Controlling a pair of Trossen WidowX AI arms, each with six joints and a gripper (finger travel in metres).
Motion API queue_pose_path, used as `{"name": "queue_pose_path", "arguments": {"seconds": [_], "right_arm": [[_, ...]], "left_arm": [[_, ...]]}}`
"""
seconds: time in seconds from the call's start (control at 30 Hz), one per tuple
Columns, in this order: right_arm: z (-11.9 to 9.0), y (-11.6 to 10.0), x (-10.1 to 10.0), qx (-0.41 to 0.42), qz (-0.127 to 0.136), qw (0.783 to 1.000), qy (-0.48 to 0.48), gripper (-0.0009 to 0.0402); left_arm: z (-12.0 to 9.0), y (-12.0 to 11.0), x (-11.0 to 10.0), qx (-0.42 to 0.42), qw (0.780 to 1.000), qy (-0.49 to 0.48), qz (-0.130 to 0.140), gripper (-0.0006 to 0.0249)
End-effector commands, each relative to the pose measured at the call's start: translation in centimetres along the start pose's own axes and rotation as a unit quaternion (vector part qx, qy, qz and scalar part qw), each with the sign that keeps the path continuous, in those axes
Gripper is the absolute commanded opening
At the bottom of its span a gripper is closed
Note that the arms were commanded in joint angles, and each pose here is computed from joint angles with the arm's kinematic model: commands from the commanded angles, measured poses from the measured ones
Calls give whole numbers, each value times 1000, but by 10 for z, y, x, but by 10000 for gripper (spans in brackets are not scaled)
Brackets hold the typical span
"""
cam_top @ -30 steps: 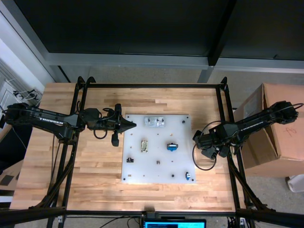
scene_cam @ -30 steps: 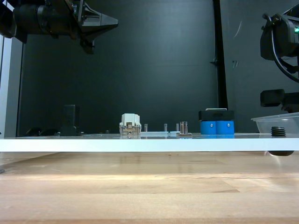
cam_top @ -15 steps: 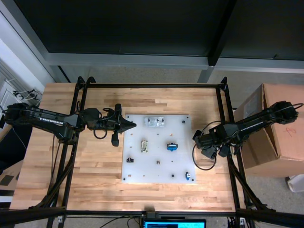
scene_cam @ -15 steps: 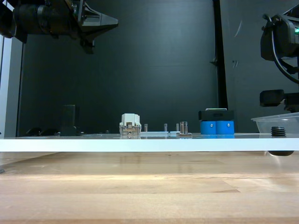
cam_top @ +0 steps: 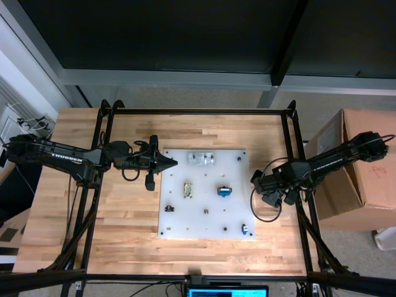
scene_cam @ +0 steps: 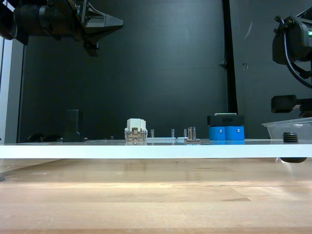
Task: Pick the M12 nut and place it on its threads and fasten
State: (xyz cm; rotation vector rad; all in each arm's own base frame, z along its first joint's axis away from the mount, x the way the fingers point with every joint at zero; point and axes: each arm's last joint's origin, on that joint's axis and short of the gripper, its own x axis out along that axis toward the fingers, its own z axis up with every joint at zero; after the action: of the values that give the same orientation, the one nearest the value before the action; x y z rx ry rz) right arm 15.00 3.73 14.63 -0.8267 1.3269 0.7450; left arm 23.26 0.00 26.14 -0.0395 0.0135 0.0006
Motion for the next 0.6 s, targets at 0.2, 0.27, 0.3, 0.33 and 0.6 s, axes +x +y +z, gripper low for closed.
{"name": "queue_pose_path", "arguments": {"seconds": [0.2, 0.27, 0.3, 0.33, 0.6], "right_arm": [[2, -2, -4, 0, -3, 1000, -2, 44], [2, -2, -6, 0, -2, 1000, -1, 33], [3, -3, -8, 0, -1, 1000, 0, 28], [4, -4, -10, 0, -1, 1000, 1, 24], [18, -11, -44, -28, -3, 1000, -4, 6]], "left_arm": [[0, 0, 0, 0, 1000, 0, 0, 0], [0, 0, 0, 0, 1000, 0, 0, 0], [0, 0, 0, 0, 1000, 0, 0, 0], [0, 0, 0, 0, 1000, 0, 0, 0], [0, 0, 0, 0, 1000, 0, 0, 0]]}}
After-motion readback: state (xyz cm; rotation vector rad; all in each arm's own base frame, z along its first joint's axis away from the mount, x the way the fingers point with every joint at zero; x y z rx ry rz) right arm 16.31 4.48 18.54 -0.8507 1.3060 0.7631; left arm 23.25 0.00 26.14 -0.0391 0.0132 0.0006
